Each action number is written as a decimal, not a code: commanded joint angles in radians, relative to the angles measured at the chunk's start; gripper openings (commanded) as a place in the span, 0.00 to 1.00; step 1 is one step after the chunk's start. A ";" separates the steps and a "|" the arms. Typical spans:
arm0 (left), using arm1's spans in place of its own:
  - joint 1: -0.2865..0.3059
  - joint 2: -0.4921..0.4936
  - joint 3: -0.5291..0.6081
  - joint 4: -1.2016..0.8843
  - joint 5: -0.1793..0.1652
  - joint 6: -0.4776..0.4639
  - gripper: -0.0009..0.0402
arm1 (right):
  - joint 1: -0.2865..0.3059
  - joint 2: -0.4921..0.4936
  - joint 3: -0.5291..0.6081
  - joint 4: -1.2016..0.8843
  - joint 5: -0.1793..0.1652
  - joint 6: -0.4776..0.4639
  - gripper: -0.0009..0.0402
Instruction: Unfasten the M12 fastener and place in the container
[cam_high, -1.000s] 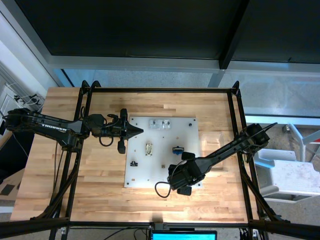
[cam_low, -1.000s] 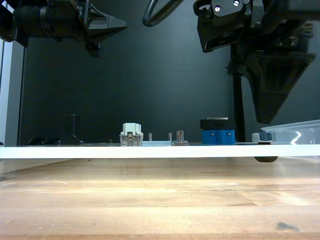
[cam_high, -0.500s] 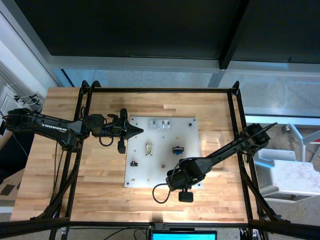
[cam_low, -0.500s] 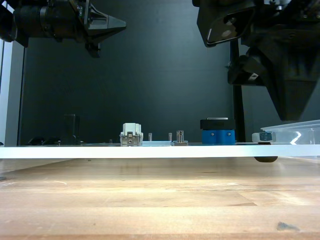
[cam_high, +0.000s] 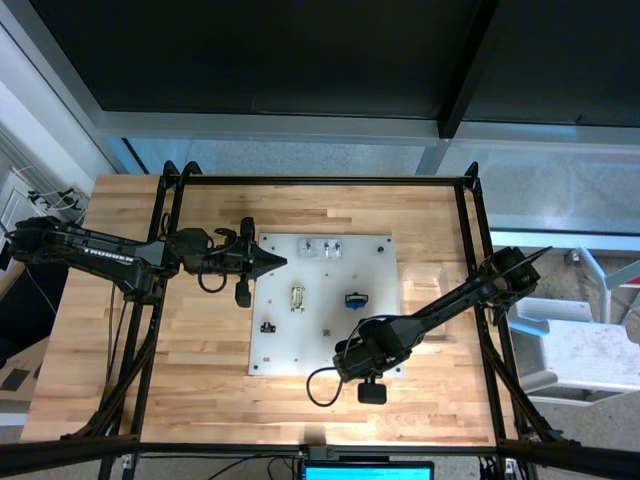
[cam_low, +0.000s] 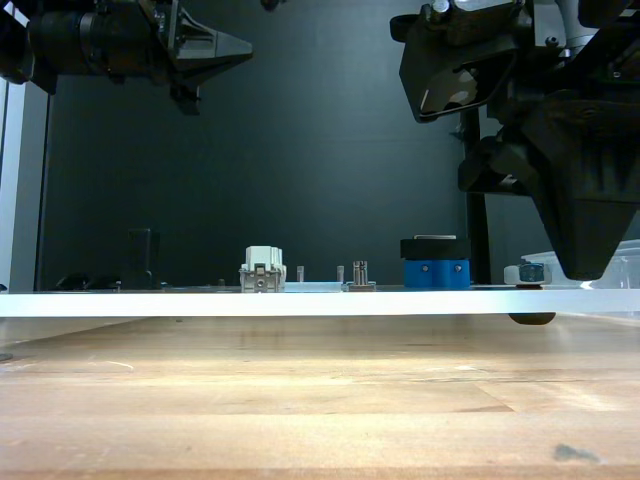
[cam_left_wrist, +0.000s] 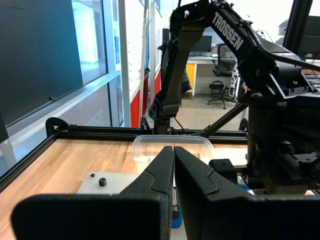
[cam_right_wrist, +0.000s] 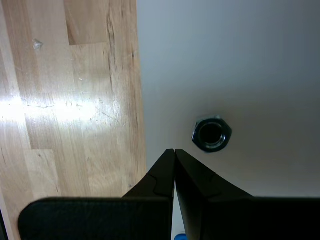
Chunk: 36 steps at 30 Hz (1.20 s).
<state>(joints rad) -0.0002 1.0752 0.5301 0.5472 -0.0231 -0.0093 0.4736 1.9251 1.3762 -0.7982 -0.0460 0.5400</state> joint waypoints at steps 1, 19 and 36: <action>0.000 0.000 0.000 0.000 0.000 0.000 0.02 | -0.002 0.001 0.000 0.000 0.006 -0.011 0.02; 0.000 0.000 0.000 -0.001 0.000 0.000 0.02 | -0.003 -0.017 0.051 -0.143 0.206 0.008 0.02; 0.000 0.000 0.000 0.000 0.000 0.000 0.02 | -0.002 0.033 0.097 -0.087 -0.021 0.010 0.02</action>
<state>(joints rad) -0.0002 1.0752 0.5297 0.5472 -0.0231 -0.0097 0.4728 1.9503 1.4780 -0.8925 -0.0711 0.5518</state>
